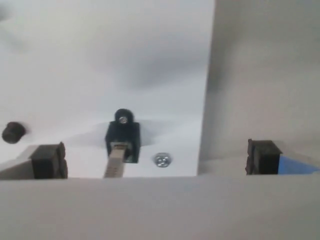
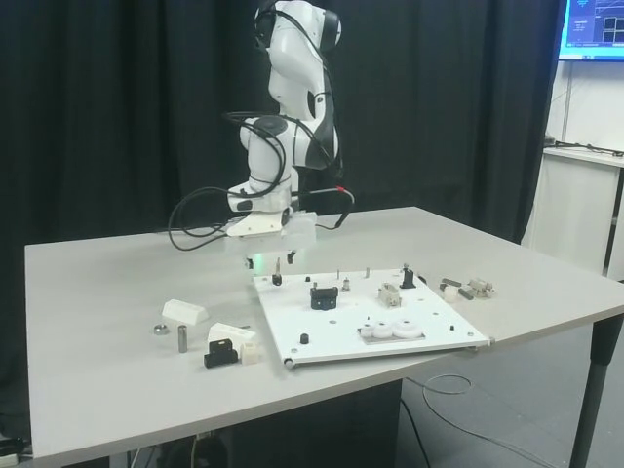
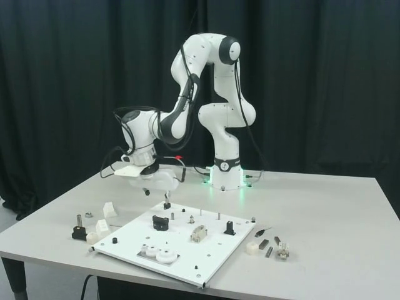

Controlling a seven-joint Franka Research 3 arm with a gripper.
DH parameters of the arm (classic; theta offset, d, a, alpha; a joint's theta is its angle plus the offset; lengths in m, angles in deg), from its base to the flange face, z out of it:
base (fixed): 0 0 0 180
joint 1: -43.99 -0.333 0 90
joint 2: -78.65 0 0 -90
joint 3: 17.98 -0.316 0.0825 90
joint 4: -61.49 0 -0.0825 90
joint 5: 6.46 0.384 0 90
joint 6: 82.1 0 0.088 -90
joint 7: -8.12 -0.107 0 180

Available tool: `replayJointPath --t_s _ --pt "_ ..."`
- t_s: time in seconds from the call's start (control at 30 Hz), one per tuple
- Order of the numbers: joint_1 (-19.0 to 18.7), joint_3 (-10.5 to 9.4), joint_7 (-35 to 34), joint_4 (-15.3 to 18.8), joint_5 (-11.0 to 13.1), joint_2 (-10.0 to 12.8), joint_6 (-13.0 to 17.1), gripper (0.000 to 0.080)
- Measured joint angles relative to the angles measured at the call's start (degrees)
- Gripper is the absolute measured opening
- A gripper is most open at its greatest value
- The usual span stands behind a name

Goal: Remove Ethernet.

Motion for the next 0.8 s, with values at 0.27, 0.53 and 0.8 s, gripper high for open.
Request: replayJointPath --t_s 0.27,0.53,0.8 --pt "-1.49 -0.01 -1.71 3.0 -0.36 -1.14 2.31 0.08" --pt "-2.59 -0.02 -2.55 5.19 -0.37 -1.37 4.44 0.08" --pt "-3.15 -0.02 -2.55 6.13 -0.37 -1.37 5.52 0.08"
